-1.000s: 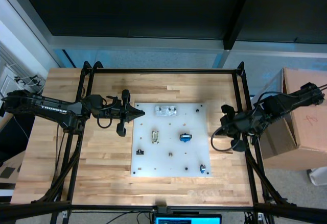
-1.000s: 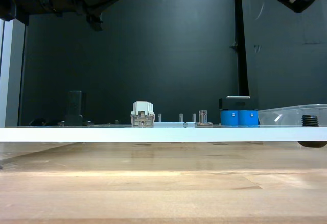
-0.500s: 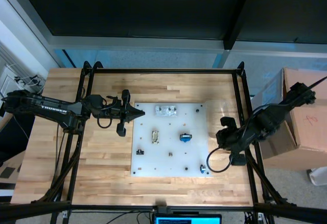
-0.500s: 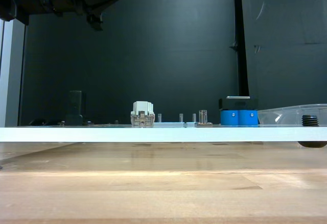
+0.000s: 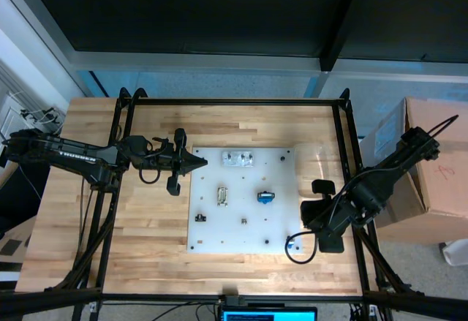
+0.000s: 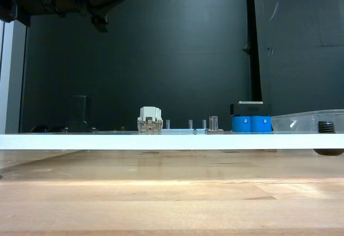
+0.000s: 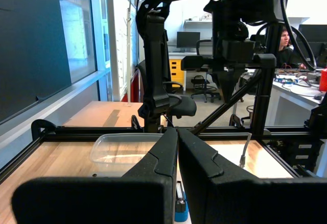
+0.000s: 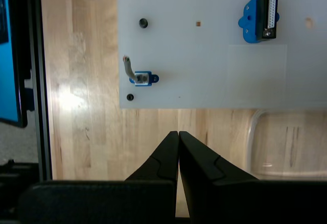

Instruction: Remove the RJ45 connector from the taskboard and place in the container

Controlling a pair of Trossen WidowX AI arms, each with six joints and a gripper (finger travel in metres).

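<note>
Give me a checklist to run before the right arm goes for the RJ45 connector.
1. RJ45 connector in its blue holder, near right corner of the taskboard: ok.
2. Right gripper jaws open: not ok, shut.
3. Right gripper above the connector: not ok, over wood beside the board.
4. Container in place beside the board: ok.
5. Left gripper away from the connector: ok, raised at the board's left edge, jaws shut.

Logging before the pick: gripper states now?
Left gripper: shut, empty, at board's left edge.
Right gripper: shut, empty, beside board's right edge; RJ45 connector seated.
</note>
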